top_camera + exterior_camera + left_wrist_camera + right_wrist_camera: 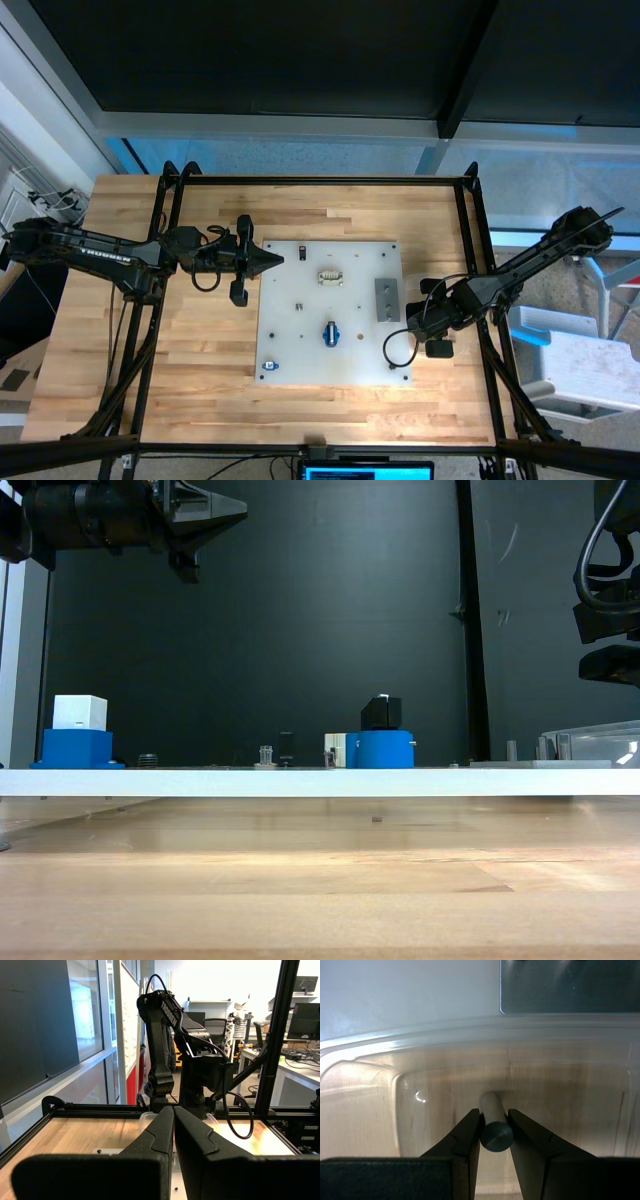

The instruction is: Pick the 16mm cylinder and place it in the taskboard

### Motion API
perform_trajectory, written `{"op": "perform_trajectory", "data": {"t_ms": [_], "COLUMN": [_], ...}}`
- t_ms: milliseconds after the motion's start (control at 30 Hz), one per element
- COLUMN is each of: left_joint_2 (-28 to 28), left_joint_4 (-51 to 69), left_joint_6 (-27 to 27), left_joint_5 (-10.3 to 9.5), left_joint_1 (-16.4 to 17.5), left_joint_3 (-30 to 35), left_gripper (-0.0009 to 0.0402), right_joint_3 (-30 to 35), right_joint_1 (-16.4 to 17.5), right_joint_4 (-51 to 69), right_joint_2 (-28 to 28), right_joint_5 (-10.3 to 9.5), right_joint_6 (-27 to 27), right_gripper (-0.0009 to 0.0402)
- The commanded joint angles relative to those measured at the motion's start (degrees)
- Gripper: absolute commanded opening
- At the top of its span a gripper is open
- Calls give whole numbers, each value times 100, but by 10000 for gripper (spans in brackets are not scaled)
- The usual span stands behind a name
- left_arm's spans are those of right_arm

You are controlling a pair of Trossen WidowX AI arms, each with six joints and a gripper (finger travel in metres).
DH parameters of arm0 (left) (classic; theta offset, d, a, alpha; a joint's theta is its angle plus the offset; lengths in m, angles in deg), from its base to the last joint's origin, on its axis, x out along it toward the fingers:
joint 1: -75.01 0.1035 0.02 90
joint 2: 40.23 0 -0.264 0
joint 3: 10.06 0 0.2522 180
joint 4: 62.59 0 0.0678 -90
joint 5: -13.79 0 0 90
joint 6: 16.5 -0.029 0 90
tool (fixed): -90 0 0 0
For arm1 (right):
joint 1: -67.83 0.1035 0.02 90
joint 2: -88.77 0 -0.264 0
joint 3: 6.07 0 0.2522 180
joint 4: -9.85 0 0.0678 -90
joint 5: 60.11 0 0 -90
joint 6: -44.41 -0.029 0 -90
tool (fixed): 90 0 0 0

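In the right wrist view, the 16mm cylinder (pixel 495 1129), a short dull-grey metal peg, lies end-on inside the clear plastic tray (pixel 420 1055). My right gripper (pixel 494 1113) is shut on it, one finger on each side. From above, the right gripper (pixel 420 325) hangs low at the right edge of the white taskboard (pixel 300 340). The cylinder is hidden in that view. My left gripper (pixel 278 257) is shut and empty, held high over the board's left edge; its closed fingertips (pixel 170 1110) point toward the right arm.
The taskboard carries a blue upright part (pixel 330 333), a grey block (pixel 386 298), a small connector (pixel 330 277) and a blue-and-white piece (pixel 78 735) at the near left. Black frame rails (pixel 320 181) surround the wooden table (pixel 200 400).
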Motion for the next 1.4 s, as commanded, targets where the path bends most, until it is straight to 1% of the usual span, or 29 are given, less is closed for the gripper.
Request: {"op": "perform_trajectory", "data": {"t_ms": [33, 167, 433, 900, 1167, 1400], "left_joint_2": [-2, -2, -2, -2, -2, -2], "left_joint_4": [0, 0, 0, 0, 0, 0], "left_joint_6": [0, -2, 0, -2, -2, -2], "left_joint_5": [2, 2, 2, 2, 2, 2], "left_joint_1": [2, 0, 0, 0, 0, 0], "left_joint_3": [0, 0, 0, 0, 0, 0], "left_gripper": [0, 0, 0, 0, 0, 0], "right_joint_3": [44, 142, 542, 1447, 1926, 2035], "right_joint_1": [0, 0, 0, 0, 0, 0], "right_joint_4": [33, 190, 723, 1714, 2031, 2142], "right_joint_2": [4, 48, 212, 306, 306, 304], "right_joint_5": [4, 2, 0, -11, -11, -9], "right_joint_6": [-2, -2, 4, 0, 0, -2], "right_gripper": [28, 28, 27, 28, 27, 28]}}
